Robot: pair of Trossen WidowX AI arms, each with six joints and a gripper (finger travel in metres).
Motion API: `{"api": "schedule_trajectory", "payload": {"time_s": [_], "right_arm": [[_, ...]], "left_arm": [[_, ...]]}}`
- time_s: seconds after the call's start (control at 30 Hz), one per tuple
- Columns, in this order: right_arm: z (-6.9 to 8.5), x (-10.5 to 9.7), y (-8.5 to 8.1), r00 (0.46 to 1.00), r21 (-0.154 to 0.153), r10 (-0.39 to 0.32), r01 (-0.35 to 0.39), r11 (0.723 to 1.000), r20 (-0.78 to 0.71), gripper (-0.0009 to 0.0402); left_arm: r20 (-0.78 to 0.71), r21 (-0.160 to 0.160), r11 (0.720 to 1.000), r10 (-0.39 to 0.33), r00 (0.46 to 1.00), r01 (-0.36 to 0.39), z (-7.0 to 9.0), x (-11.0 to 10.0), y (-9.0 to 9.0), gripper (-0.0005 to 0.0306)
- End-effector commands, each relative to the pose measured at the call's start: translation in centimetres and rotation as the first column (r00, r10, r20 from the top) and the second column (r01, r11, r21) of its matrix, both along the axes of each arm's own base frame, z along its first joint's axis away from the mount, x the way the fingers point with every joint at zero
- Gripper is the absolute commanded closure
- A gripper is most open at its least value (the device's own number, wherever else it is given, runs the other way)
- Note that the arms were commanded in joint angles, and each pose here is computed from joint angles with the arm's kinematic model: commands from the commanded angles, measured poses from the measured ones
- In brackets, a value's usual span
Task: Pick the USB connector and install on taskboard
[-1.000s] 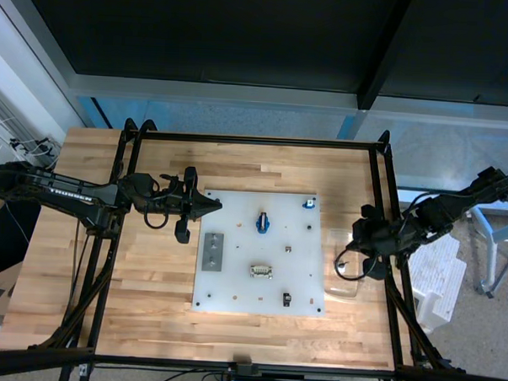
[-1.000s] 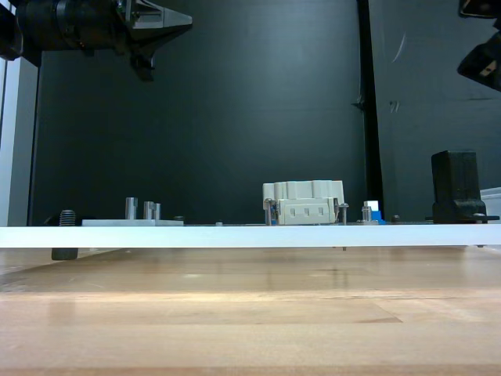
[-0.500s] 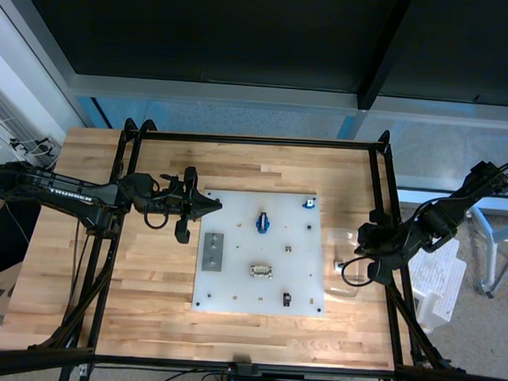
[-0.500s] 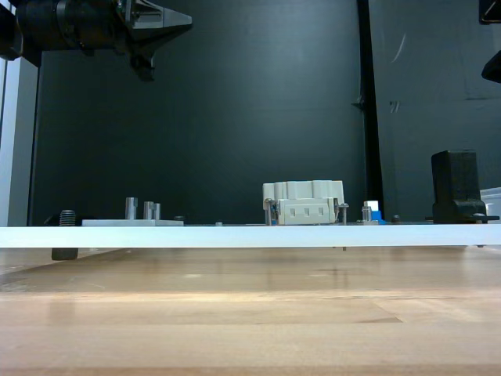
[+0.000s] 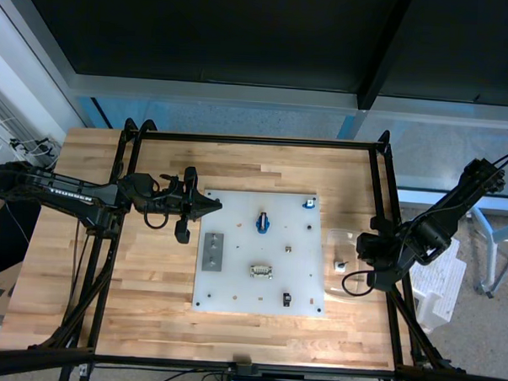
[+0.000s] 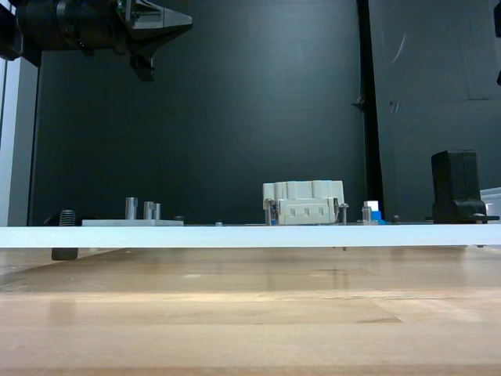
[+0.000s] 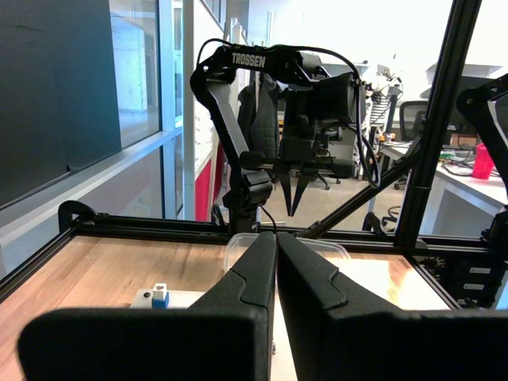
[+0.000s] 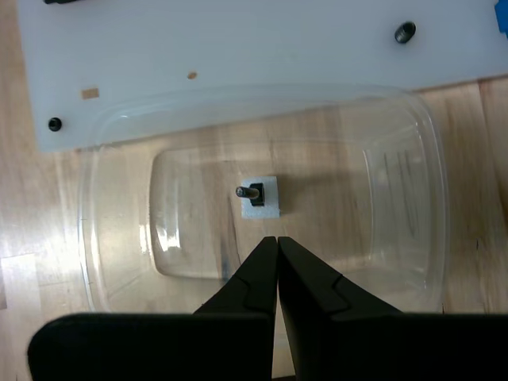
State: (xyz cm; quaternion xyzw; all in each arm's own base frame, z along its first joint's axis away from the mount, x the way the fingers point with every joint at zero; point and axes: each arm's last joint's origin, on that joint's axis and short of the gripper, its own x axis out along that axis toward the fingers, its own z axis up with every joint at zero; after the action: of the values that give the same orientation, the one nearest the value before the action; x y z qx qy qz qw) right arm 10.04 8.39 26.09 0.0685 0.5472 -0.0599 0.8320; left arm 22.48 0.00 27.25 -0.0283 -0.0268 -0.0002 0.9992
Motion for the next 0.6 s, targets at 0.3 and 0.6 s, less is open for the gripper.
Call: {"api": "schedule_trajectory", "payload": {"time_s": [0.3,0.6], "right_arm": [[-1.9,0.4,0.6,0.996,-0.047,0.004,-0.008,0.999,-0.084,0.0306],[-3.4,1.2,1.2,0.999,-0.064,0.000,-0.004,0.998,-0.050,0.0229]], "left_arm": [[0.000,0.000,1.000,0.000,1.000,0.000,0.0,0.0,0.0,0.0300],[0.000,0.000,1.000,0.000,1.000,0.000,0.0,0.0,0.0,0.0300]]}}
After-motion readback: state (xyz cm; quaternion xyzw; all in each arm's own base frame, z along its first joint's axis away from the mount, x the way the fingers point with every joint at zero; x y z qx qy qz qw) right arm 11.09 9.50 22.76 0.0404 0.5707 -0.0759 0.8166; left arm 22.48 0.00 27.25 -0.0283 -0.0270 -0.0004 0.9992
